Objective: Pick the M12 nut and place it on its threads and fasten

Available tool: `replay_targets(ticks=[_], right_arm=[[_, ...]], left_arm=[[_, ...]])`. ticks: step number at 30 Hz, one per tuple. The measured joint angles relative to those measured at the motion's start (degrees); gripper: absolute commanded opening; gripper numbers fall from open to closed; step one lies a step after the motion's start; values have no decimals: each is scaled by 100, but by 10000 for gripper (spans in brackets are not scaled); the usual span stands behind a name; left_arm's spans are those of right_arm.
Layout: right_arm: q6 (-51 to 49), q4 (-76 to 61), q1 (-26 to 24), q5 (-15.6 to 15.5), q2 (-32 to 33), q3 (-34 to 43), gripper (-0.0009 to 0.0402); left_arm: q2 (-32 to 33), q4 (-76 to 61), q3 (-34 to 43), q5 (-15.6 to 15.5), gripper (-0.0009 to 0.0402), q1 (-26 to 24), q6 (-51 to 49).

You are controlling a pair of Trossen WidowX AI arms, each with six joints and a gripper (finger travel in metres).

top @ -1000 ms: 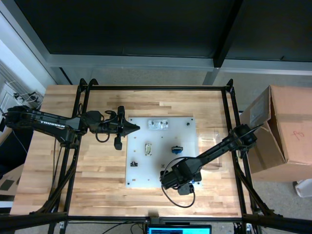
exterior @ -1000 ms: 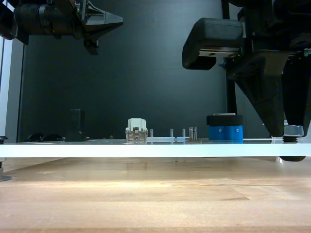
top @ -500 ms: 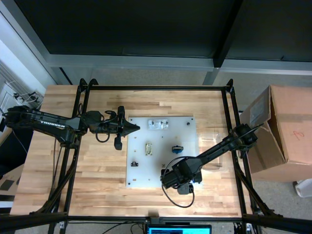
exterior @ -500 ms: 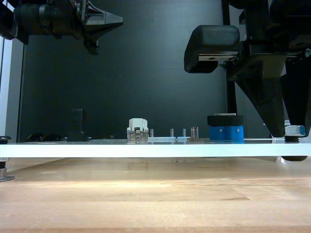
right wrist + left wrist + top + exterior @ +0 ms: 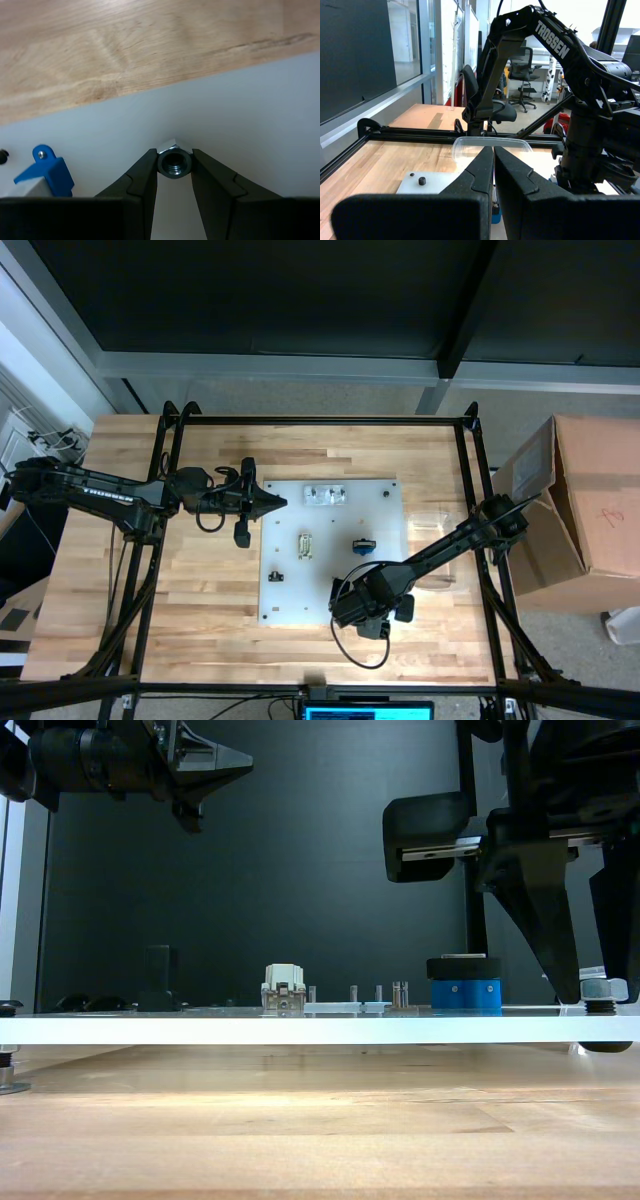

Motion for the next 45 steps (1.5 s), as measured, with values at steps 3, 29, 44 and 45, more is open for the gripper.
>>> replay_targets(ticks=[3,29,44,45], right_arm=[[560,4,2,0,2,0,82],[4310,20,9,0,9,0,82],[6940,13,-11,-11,11,0,83],[7265,13,-11,-11,11,0,82]], left_arm=[[0,0,0,0,0,0,0],[0,0,0,0,0,0,0],[0,0,0,0,0,0,0],[0,0,0,2,0,0,0]])
